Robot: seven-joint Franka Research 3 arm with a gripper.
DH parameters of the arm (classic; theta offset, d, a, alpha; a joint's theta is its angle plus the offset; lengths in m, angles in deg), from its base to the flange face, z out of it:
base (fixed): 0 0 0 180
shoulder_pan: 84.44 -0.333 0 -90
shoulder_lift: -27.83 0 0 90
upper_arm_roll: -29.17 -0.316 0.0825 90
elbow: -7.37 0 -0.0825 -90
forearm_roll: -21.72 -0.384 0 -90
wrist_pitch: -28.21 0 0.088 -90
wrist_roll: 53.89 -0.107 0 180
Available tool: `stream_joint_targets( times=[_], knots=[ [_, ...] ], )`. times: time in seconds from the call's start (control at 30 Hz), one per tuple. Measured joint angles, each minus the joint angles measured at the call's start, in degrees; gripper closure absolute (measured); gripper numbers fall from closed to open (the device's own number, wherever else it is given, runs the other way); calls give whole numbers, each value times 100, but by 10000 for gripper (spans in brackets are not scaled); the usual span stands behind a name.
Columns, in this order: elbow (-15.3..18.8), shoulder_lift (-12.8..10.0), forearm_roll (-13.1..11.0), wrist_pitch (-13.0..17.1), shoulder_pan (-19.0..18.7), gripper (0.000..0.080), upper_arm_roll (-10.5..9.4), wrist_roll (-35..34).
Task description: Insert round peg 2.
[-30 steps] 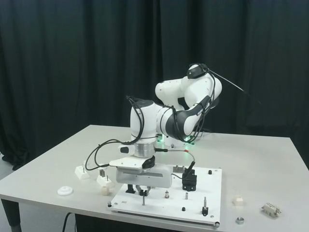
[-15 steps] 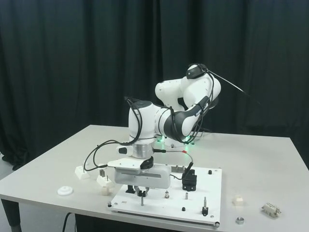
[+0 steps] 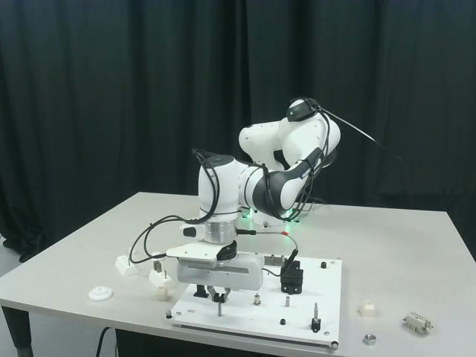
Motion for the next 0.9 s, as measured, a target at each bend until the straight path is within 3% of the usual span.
stream_joint_targets(
  times=[0.9],
  knots=[
    [0, -1, 24, 62, 3, 744, -10, 0]
  ],
)
